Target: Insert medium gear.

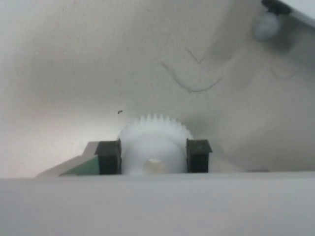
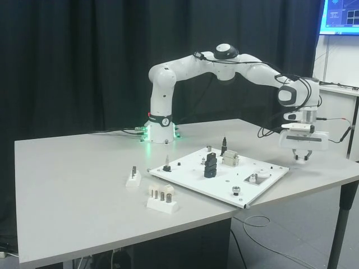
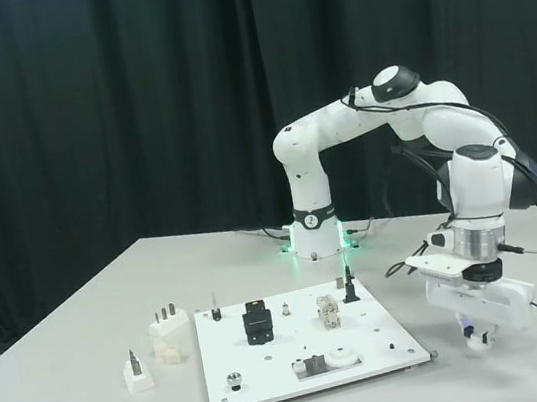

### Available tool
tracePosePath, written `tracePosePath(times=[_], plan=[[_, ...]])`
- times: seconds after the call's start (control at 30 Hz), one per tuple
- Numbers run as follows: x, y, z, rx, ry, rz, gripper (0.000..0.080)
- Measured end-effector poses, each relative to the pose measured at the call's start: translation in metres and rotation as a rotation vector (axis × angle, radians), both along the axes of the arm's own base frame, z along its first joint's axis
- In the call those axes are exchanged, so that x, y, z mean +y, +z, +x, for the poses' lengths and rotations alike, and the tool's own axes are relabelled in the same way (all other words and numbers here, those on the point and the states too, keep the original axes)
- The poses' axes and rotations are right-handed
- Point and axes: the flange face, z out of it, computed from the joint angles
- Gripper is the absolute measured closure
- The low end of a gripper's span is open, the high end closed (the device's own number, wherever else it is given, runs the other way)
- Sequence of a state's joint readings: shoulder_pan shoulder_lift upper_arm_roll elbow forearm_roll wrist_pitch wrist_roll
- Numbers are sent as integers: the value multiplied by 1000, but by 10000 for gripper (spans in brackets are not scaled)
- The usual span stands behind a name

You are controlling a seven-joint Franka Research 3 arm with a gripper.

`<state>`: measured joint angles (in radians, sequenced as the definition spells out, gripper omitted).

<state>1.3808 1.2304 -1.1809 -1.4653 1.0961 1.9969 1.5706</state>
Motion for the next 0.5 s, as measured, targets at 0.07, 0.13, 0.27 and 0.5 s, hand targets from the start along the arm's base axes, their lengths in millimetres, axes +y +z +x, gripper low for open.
tracePosePath(times=[0.07, 0.13, 0.27, 0.5], plan=[[-1, 4, 1, 3, -1, 0, 520], [-2, 7, 1, 8, -3, 2, 520], [-3, 11, 2, 12, -6, 6, 522], [-4, 14, 3, 19, -8, 10, 522]])
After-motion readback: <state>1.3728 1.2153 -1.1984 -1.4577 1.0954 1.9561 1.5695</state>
